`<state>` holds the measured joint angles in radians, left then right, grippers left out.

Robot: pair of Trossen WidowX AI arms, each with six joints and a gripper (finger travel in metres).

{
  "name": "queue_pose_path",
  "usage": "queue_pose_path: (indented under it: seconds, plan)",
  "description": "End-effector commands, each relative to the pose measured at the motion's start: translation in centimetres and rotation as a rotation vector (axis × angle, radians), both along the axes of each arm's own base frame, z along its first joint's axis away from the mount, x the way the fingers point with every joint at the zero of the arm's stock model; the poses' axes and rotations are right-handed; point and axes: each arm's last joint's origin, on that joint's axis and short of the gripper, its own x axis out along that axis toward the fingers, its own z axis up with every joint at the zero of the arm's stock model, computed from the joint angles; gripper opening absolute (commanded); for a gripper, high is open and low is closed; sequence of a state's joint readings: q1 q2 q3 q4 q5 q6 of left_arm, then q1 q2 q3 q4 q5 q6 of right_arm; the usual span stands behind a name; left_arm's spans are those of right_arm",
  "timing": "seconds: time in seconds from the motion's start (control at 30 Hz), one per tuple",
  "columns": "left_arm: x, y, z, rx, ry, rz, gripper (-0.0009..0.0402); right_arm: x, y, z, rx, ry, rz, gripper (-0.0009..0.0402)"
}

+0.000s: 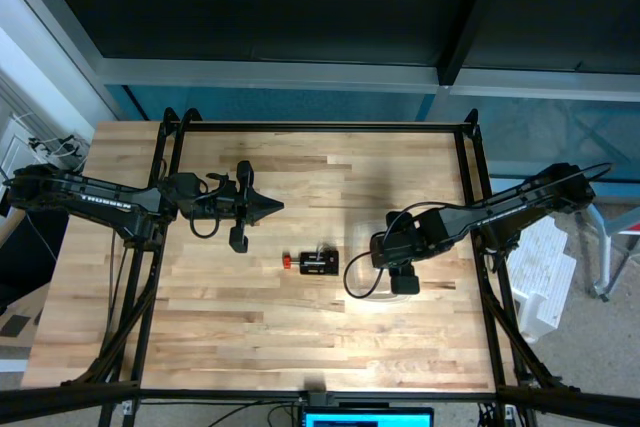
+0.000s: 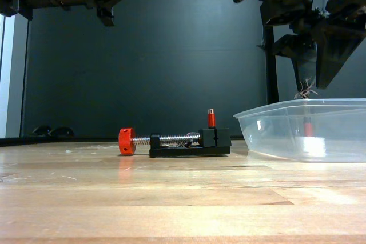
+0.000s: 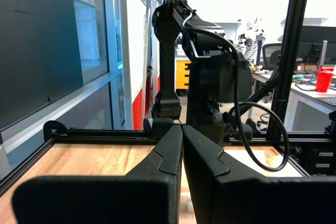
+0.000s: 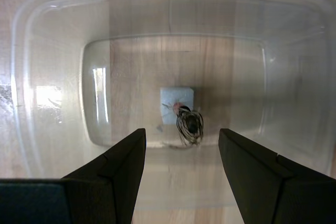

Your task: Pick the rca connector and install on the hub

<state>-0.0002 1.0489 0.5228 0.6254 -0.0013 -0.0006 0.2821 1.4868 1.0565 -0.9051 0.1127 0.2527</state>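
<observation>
- Left gripper (image 1: 272,207) hovers over the planked wooden tabletop (image 1: 250,337), jaws pressed together.
- Right gripper (image 4: 181,142) hangs above the clear plastic tray (image 4: 47,51), jaws wide.
- Wiry rca connector (image 4: 187,120) sits on a pale block (image 4: 170,98) inside the tray.
- Black boxy hub (image 2: 216,140) lies beside the tray.

Black hub (image 1: 320,264) with red knob (image 2: 126,140) on pale, streaky wood table (image 1: 250,347). Black left gripper (image 1: 278,207) at its ten o'clock, black right gripper (image 4: 182,135) at three, above clear tray (image 2: 274,135).

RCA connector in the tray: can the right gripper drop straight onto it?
Probably yes: right gripper hangs open directly above the connector in the open-topped tray, nothing between. Left gripper sits shut, away left.
</observation>
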Motion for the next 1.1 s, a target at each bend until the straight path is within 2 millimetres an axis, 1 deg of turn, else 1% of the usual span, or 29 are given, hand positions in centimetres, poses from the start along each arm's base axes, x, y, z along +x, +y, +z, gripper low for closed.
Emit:
queue_pose_path:
  seconds: [0.03, 0.2, 0.43, 0.73, 1.0, 1.1]
  plan:
    - [0.0, 0.0, 0.0, 0.000, 0.000, 0.000, 0.0000, 0.4, 0.1, -0.7, -0.005, 0.016, 0.001, 0.0193]
    - [0.0, 0.0, 0.0, 0.000, 0.000, 0.000, 0.0000, 0.8, 0.2, -1.6, -0.001, 0.001, 0.004, 0.0193]
    - [0.0, 0.0, 0.0, 0.000, 0.000, 0.000, 0.0000, 0.6, 0.2, -2.9, 0.004, -0.012, 0.000, 0.0193]
    - [0.0, 0.0, 0.0, 0.000, 0.000, 0.000, 0.0000, 0.9, 0.2, -3.8, -0.003, 0.005, 0.007, 0.0192]
    - [0.0, 0.0, 0.0, 0.000, 0.001, 0.000, 0.0000, 0.4, 0.1, -5.2, -0.002, 0.003, 0.006, 0.0192]
    - [0.0, 0.0, 0.0, 0.000, 0.000, 0.000, 0.0000, 0.4, 0.1, -5.4, 0.002, -0.011, 0.003, 0.0192]
